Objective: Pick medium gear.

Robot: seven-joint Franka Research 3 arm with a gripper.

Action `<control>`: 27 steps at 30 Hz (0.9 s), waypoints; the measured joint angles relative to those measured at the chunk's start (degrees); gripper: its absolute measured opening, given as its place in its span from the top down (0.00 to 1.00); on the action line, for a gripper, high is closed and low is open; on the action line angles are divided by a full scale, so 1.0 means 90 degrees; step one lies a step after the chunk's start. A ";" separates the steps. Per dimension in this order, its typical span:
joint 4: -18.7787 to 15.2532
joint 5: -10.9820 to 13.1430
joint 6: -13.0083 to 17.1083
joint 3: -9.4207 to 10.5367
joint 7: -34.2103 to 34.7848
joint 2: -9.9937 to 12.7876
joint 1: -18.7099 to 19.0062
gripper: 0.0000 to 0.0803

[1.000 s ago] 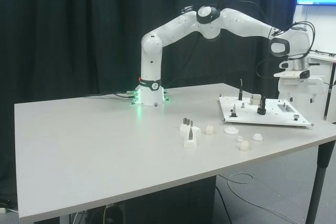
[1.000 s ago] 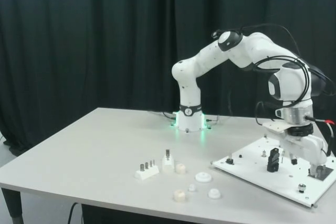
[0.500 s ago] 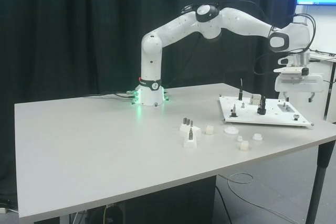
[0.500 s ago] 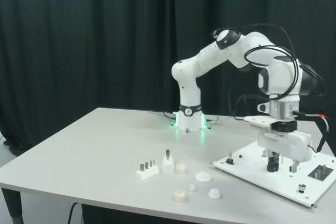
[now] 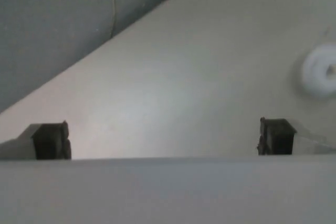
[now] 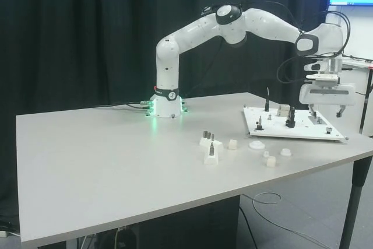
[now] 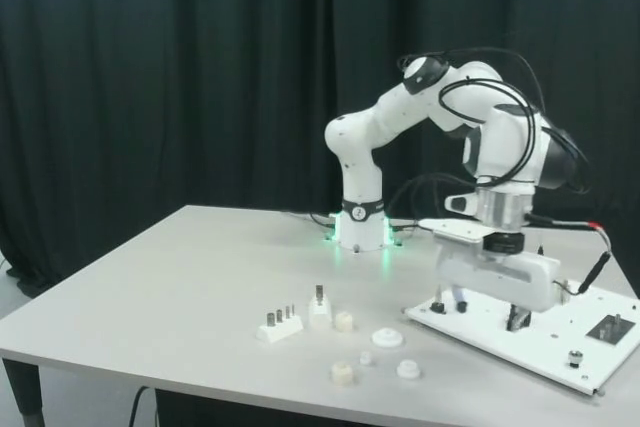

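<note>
Several white gears lie on the grey table in front of the white board. The medium gear (image 6: 285, 152) (image 7: 408, 369) sits nearest the table's front edge, beside a wider flat gear (image 6: 256, 144) (image 7: 387, 338) and a small gear (image 6: 266, 154) (image 7: 366, 357). My gripper (image 6: 326, 112) (image 7: 480, 309) (image 5: 163, 139) hangs open above the board, apart from the gears, with nothing between its fingers. In the wrist view a blurred white round part (image 5: 320, 71) lies on the table; which gear it is I cannot tell.
The white board (image 6: 294, 129) (image 7: 545, 337) carries black and grey pegs under the gripper. White peg holders (image 6: 210, 147) (image 7: 280, 325) and small white blocks (image 6: 232, 144) (image 7: 342, 374) stand near the gears. The arm's base (image 6: 166, 106) glows green at the back.
The gripper has swung from the board's far end across the board toward the side where the gears lie, turning at the wrist. It stays open. The gears have not moved.
</note>
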 joint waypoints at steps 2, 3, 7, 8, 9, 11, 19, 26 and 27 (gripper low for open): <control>0.0000 -0.0072 0.0007 -0.0007 -0.0495 0.0008 -0.0073 0.00; -0.0002 -0.0088 0.0007 -0.0015 -0.0744 0.0013 -0.0113 0.00; -0.0037 -0.0093 -0.0052 -0.0062 -0.1479 0.0035 -0.0259 0.00; -0.0054 -0.0093 -0.0073 -0.0068 -0.1631 0.0037 -0.0294 0.00; -0.0073 -0.0093 -0.0094 -0.0070 -0.1793 0.0038 -0.0330 0.00; -0.0114 -0.0093 -0.0155 -0.0070 -0.2137 0.0039 -0.0404 0.00; -0.0411 -0.0069 -0.0303 -0.0070 -0.3165 0.0040 -0.0625 0.00; -0.0780 0.0155 -0.0300 -0.0062 -0.3849 0.0043 -0.0693 0.00; -0.0835 0.0212 -0.0296 -0.0062 -0.3937 0.0045 -0.0696 0.00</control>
